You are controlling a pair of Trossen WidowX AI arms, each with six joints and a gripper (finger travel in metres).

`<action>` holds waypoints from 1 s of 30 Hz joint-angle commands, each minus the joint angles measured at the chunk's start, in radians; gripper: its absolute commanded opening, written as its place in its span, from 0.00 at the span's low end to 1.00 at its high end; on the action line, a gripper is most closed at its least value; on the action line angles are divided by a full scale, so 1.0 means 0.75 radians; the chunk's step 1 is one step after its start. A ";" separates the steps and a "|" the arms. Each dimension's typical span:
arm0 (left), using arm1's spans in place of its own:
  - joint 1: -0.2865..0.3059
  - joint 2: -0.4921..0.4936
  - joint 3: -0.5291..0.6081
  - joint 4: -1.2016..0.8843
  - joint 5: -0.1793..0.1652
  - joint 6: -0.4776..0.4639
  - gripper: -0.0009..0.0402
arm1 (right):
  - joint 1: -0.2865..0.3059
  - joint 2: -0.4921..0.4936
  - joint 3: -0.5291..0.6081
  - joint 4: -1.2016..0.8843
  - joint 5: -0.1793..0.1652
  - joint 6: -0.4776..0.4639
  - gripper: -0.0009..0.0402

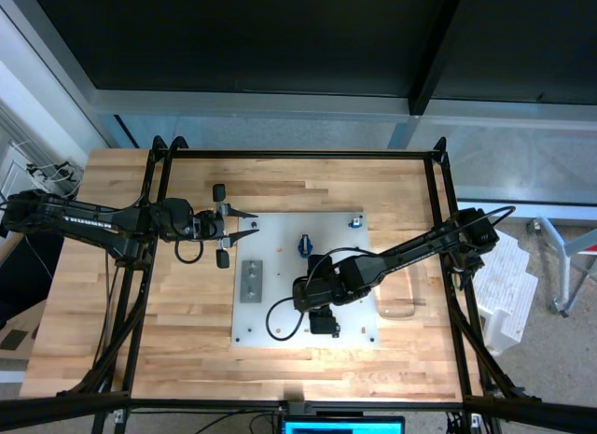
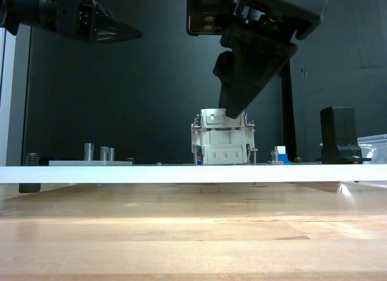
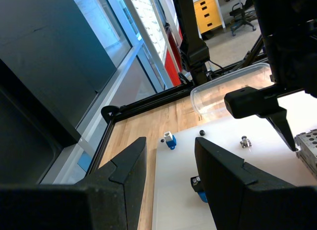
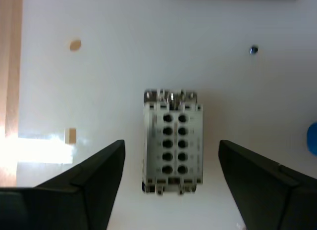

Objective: Pick the HAN10E connector and install on the hub

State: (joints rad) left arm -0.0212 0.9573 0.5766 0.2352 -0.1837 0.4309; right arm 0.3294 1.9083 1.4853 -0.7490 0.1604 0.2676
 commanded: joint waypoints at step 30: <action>0.000 0.000 0.001 0.000 0.001 0.001 0.34 | -0.003 -0.305 -0.102 -0.155 -0.025 0.014 0.57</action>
State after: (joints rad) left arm -0.0216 0.9573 0.5766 0.2352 -0.1837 0.4313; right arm 0.3271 1.6905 1.4109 -0.8703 0.1390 0.2790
